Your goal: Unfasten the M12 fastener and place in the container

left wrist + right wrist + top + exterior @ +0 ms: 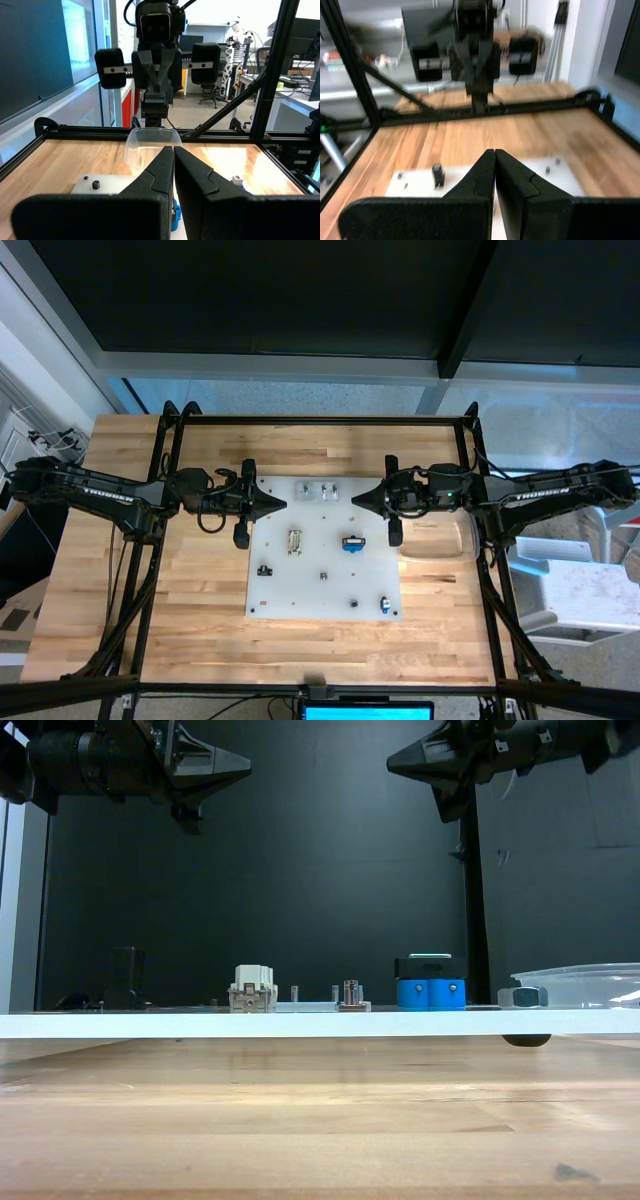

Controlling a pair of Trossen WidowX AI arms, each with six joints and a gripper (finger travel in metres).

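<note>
The M12 fastener (pixel 354 602) is a small dark nut near the near right edge of the white board (pixel 300 585). In the low view this nut (pixel 522 996) looks silver-grey and hexagonal, on its stud in front of the container (pixel 590 982). From above, the clear container (pixel 440 538) lies on the table right of the board, and nothing shows inside it. My left gripper (pixel 283 504) hovers shut over the board's far left. My right gripper (pixel 355 498) hovers shut over its far right. Both hang high above the board, left gripper (pixel 245 762) and right gripper (pixel 392 762). The left wrist view shows the container (pixel 150 145).
On the board stand a blue connector block (pixel 352 543), a grey connector (pixel 295 542), a small silver post (pixel 324 577), a blue-and-white part (pixel 384 604) and a black part (pixel 265 568). A black frame (pixel 320 421) rings the wooden table.
</note>
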